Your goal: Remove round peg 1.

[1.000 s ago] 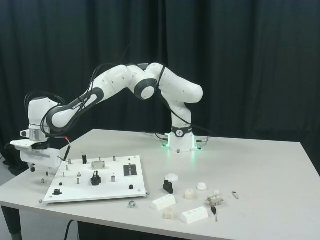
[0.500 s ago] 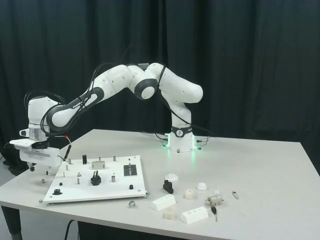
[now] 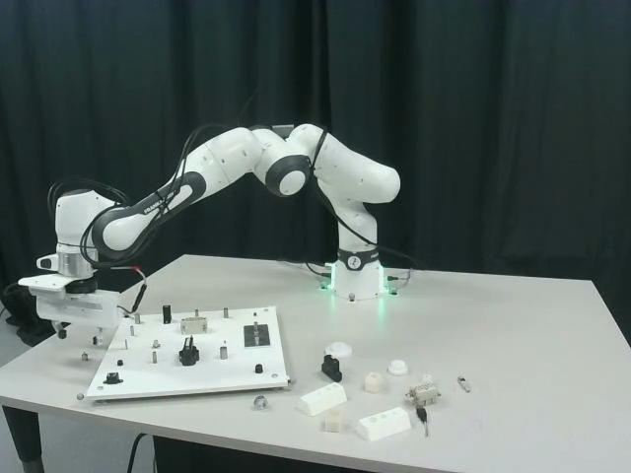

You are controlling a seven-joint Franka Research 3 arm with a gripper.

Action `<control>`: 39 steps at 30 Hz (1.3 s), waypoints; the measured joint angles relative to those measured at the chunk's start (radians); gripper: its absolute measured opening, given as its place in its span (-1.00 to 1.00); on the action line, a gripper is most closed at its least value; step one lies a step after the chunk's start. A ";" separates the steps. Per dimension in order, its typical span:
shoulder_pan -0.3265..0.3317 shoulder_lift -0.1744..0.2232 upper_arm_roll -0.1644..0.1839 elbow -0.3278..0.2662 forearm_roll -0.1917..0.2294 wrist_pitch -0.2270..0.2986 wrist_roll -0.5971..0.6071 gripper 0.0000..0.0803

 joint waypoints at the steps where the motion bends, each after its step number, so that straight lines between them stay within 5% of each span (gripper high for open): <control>1: 0.000 0.000 0.000 0.000 0.000 0.000 -0.005 0.99; 22: 0.005 -0.002 -0.001 0.000 -0.002 -0.009 -0.050 0.99; 39: 0.052 -0.034 -0.063 -0.001 -0.005 -0.172 -0.059 0.99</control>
